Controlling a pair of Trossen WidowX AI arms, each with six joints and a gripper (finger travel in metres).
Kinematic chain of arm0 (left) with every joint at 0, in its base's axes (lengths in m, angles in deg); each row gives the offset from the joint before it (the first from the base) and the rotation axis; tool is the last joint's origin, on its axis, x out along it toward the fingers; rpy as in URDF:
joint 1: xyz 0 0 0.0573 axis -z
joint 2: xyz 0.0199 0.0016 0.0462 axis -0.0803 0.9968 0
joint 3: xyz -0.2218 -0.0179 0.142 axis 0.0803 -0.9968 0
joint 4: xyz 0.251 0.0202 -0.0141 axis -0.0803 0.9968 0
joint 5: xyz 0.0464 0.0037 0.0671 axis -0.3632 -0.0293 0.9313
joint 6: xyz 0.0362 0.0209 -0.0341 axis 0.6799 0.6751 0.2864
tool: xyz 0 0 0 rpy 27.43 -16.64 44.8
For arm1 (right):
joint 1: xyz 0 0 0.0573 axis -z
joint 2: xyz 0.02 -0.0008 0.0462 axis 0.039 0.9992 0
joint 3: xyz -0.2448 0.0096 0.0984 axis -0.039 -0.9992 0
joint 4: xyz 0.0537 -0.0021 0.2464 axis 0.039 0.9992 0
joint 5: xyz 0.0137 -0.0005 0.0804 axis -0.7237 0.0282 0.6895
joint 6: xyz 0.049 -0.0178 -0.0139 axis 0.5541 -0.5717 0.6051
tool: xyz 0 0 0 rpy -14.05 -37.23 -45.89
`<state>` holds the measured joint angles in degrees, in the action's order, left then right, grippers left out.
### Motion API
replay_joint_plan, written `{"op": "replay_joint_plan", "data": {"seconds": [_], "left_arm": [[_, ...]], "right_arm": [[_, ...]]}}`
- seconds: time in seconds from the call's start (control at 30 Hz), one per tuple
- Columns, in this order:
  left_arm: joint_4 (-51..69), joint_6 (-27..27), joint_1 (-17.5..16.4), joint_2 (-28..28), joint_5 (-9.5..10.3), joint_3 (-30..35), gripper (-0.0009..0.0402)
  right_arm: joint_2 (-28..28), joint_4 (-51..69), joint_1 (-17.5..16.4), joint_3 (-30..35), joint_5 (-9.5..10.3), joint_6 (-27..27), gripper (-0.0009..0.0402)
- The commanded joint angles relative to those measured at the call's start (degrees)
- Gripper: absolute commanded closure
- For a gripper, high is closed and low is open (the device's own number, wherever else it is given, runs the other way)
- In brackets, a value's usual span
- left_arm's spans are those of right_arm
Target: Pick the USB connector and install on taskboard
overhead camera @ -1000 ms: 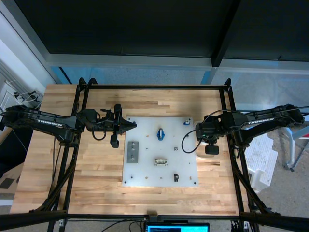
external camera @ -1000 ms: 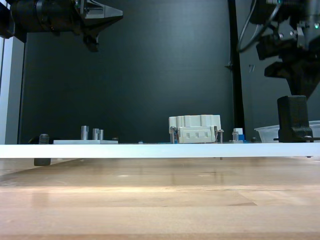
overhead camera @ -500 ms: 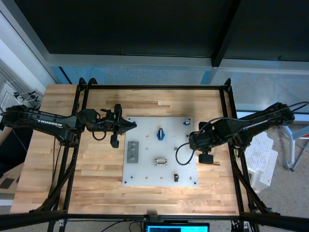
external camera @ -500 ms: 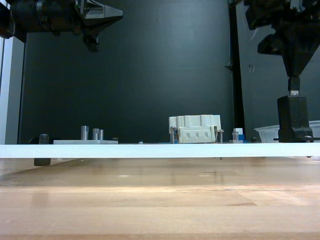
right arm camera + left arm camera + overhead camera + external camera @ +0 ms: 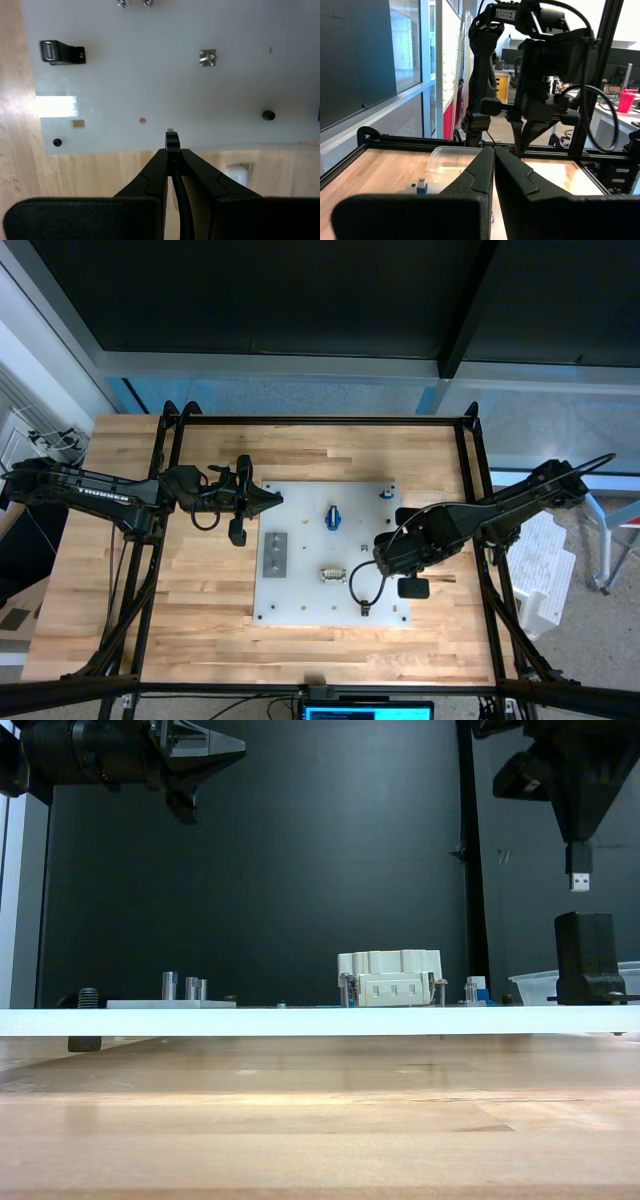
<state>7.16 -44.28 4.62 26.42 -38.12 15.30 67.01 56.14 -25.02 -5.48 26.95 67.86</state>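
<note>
Both closed: right gripper (image 5: 172, 151) pinching the USB connector (image 5: 579, 878) above the taskboard (image 5: 300, 592), left gripper (image 5: 494, 151) over its left edge.

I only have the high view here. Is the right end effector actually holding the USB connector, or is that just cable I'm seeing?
Observer: It's holding it. The right wrist view shows the USB connector pinched in the right end effector, tip poking out over the taskboard.
Operator: Has it touched the socket yet?
Observer: No. In the low view it hangs clear above the black socket block, with a gap between them.
Operator: And the left arm?
Observer: The left wrist view shows the left end effector shut on nothing, parked up at the taskboard's left edge.
</note>
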Motion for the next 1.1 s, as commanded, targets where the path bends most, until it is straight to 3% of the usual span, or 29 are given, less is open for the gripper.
{"op": "replay_joint_plan", "data": {"seconds": [0.03,0.5,0.77,1.1], "left_arm": [[0.0,0.02,0.0,0.0,-0.02,0.0,0.0393],[0.0,0.02,0.0,0.0,-0.02,0.0,0.0393],[0.0,0.02,0.0,-0.02,-0.02,0.02,0.0393],[0.0,0.02,0.0,0.0,-0.02,0.0,0.0393]], "right_arm": [[1.62,0.13,-1.75,2.4,0.26,0.02,0.0393],[12.13,3.48,-4.24,14.53,-0.04,2.4,0.0393],[16.04,3.21,-4.85,17.2,0.2,5.97,0.0393],[19.67,3.39,-6.16,21.27,0.04,6.38,0.0393]]}}
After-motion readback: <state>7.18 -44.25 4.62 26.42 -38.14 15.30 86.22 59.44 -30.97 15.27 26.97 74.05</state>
